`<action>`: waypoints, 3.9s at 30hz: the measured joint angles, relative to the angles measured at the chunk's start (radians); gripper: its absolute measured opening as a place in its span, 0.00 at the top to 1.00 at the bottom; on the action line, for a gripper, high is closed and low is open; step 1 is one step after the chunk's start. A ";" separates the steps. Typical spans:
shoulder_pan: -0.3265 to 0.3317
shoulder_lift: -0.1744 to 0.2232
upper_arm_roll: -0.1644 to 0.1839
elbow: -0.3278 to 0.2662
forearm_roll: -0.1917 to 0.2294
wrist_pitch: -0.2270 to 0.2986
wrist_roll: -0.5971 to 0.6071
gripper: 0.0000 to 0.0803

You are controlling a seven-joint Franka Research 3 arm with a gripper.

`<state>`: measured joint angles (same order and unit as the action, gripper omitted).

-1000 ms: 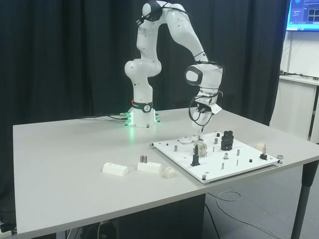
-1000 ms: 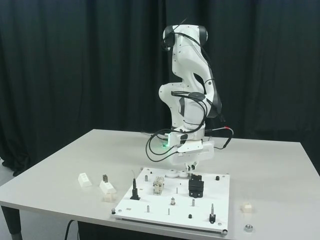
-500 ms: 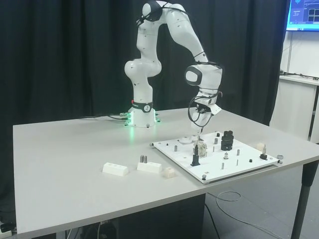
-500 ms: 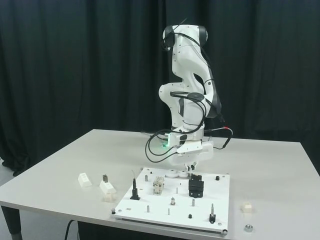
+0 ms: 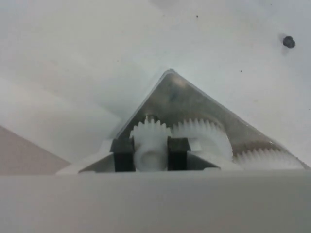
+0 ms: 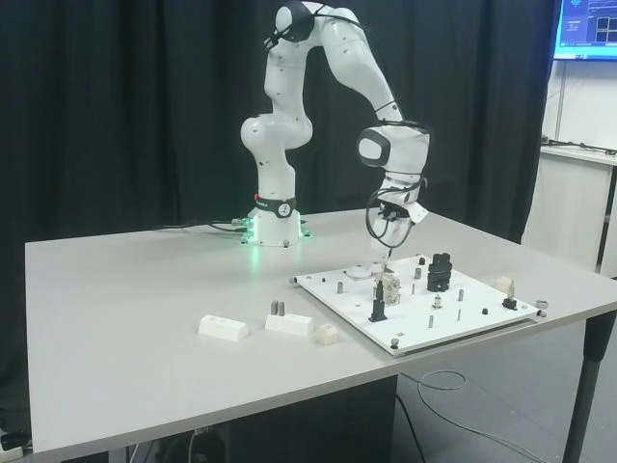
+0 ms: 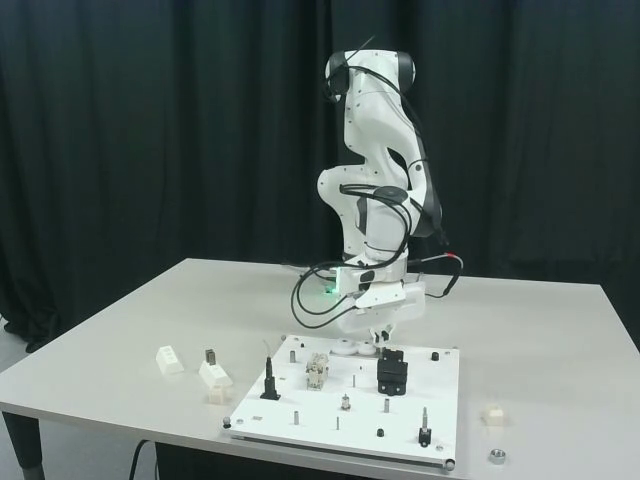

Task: Insert small gear.

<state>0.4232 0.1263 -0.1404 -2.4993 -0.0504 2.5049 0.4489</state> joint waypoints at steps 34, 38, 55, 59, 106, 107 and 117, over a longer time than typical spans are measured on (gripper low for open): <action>0.009 -0.061 0.079 0.008 0.055 -0.120 0.143 0.00; 0.009 -0.061 0.092 0.007 0.053 -0.119 0.159 0.00; 0.001 -0.035 0.093 -0.001 0.038 -0.073 0.181 0.00; -0.001 -0.026 0.092 -0.001 0.038 -0.059 0.181 0.00; -0.036 -0.026 0.092 0.003 -0.032 -0.059 0.139 0.00; -0.039 -0.026 0.092 0.003 -0.034 -0.059 0.139 0.00; -0.052 -0.009 0.092 0.003 -0.035 -0.048 0.133 0.00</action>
<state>0.3707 0.1169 -0.0486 -2.4963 -0.0856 2.4570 0.5819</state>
